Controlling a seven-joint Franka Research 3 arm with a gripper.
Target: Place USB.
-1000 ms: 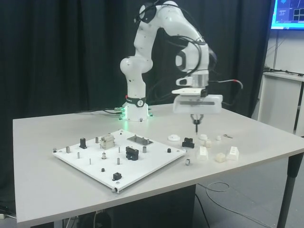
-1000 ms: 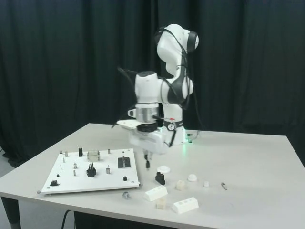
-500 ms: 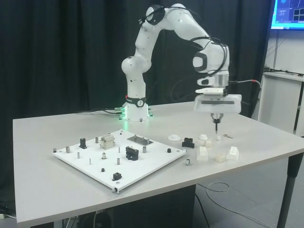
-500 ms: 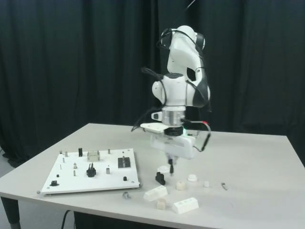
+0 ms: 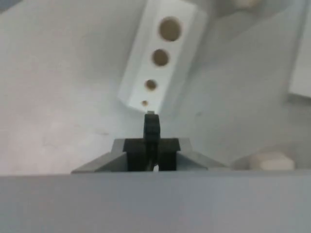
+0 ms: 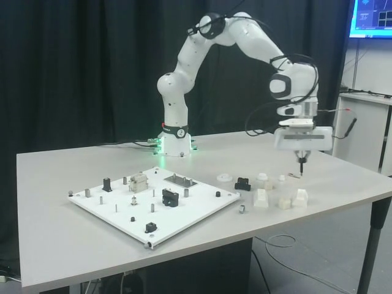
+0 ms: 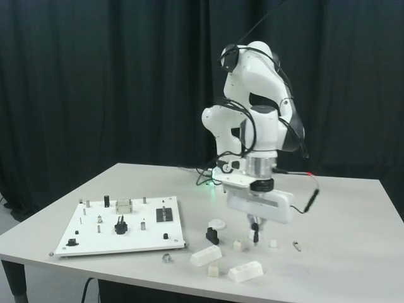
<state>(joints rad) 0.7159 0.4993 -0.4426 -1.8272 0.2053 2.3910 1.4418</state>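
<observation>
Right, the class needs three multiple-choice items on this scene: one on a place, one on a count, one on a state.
1. The white arm's end effector hangs: A over the white square board; B over the loose white plastic parts; C beside the arm's base.
2. How many round holes has the white rectangular block in the wrist view? A two; B six; C four.
3. Those holes are: A empty; B filled with pegs; C taped over.
Answers: 1 B, the parts lie below it in both room views; 2 C, four show in a row; 3 A, nothing sits in any.

Small USB piece lies flat on the grey table
</observation>
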